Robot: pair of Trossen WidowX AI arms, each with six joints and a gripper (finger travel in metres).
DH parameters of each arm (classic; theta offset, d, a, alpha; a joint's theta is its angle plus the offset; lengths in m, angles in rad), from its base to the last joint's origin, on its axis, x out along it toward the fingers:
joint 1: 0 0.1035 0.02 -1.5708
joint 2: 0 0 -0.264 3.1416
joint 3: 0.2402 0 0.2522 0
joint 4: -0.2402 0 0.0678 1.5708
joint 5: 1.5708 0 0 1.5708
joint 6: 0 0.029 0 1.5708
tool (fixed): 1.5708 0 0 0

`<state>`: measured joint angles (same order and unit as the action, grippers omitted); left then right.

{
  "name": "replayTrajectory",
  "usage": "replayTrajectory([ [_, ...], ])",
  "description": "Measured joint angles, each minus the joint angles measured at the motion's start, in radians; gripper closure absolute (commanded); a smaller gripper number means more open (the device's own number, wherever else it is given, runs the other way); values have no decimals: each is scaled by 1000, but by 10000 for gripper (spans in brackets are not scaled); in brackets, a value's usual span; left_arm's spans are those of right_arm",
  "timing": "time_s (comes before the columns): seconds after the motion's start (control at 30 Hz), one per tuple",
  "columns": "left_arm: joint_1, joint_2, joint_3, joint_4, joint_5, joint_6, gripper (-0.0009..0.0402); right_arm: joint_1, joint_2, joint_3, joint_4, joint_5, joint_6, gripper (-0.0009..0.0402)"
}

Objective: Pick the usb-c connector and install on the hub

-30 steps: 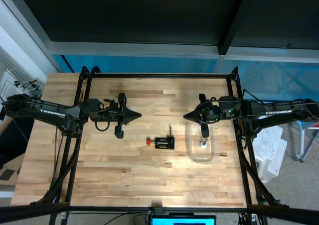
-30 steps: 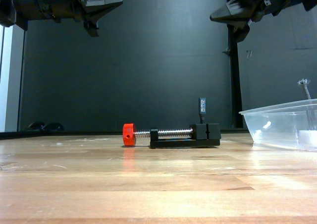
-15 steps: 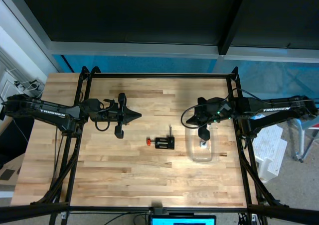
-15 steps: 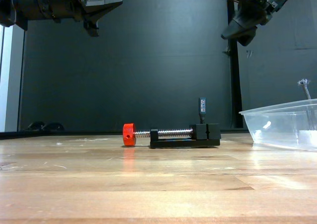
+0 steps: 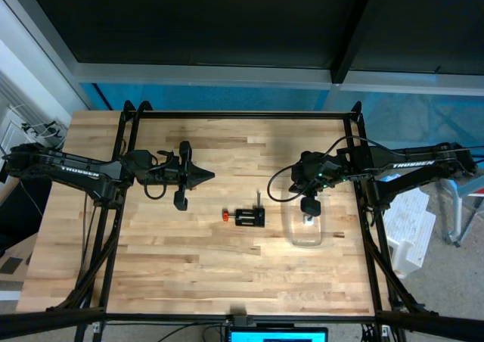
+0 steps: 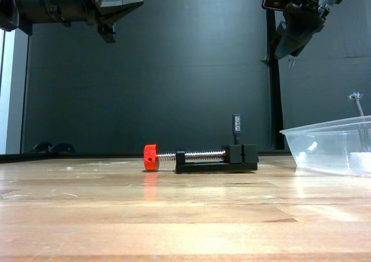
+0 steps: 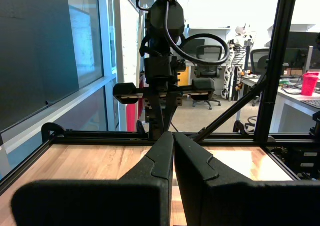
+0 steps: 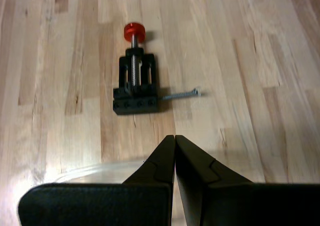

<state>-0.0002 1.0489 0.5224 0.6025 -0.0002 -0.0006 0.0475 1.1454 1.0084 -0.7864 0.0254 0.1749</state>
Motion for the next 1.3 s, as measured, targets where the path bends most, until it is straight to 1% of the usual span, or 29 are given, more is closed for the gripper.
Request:
replayTrajectory([
  [0.23,0,0,0,0,0,0,393,8,18,17,-81,0,2,393],
  [0.47,0,0,0,0,0,0,393,45,28,18,-113,0,2,393],
  [0.57,0,0,0,0,0,0,393,70,29,18,-138,17,1,393],
  [0.7,0,0,0,0,0,0,393,112,29,18,-165,60,3,393],
  [0.87,0,0,0,0,0,0,393,143,29,18,-202,67,34,393],
  [0.97,0,0,0,0,0,0,393,157,29,18,-237,80,58,393],
  [1.03,0,0,0,0,0,0,393,171,29,17,-250,83,68,392],
  [1.13,0,0,0,0,0,0,393,193,31,16,-258,81,82,380],
  [1.3,0,0,0,0,0,0,393,227,62,15,-278,86,117,334],
])
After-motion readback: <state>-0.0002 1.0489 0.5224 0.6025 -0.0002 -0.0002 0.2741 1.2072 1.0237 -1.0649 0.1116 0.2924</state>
